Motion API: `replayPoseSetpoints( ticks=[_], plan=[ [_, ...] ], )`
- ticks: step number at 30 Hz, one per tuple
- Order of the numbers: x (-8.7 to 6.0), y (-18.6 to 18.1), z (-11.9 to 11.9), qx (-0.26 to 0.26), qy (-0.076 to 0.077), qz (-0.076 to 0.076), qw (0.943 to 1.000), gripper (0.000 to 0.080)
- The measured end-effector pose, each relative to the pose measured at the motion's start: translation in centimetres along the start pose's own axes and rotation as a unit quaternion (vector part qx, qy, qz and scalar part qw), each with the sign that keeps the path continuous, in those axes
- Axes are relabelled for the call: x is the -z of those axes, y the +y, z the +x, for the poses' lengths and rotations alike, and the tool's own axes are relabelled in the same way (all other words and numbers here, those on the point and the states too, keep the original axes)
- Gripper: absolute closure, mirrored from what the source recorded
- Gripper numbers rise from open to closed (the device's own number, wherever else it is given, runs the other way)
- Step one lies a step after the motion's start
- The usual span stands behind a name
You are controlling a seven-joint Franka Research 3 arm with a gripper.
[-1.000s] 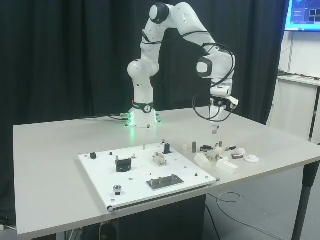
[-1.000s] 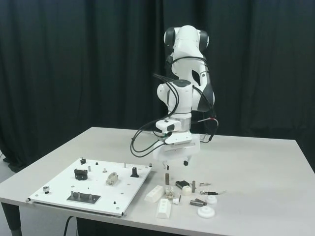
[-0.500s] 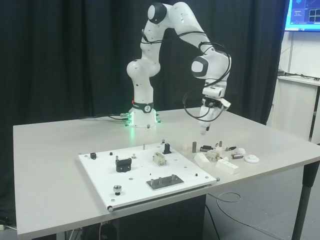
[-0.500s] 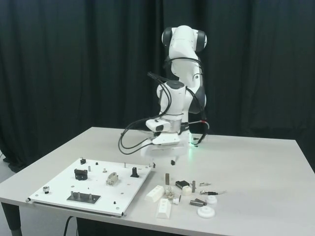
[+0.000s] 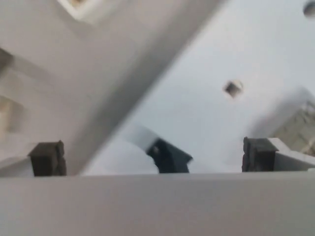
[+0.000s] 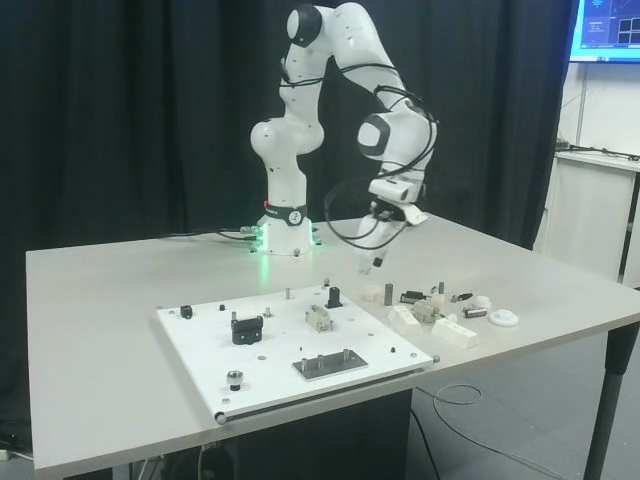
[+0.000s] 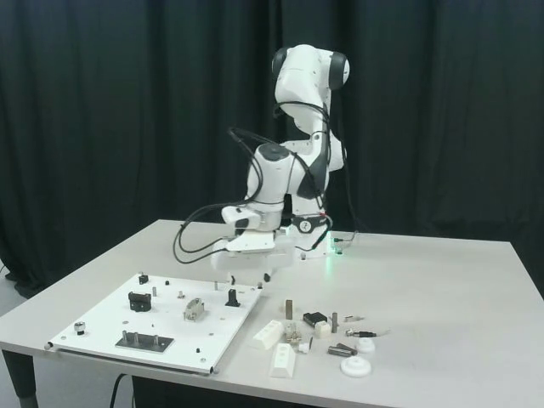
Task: Remove round peg 2.
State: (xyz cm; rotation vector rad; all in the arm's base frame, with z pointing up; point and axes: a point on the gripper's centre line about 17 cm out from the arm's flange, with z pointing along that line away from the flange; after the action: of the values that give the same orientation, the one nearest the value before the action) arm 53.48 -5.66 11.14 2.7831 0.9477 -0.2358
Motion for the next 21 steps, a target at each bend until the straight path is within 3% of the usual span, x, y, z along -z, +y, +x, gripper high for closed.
replayPoseSetpoints(
  ticks=[9,21],
  plan=[
    [-1.5,2.3,-3.9,-0.014,-0.016,0.005,0.9998,0.0003],
    [-3.4,3.4,-8.0,-0.046,-0.024,0.025,0.9983,0.0003]
  ],
)
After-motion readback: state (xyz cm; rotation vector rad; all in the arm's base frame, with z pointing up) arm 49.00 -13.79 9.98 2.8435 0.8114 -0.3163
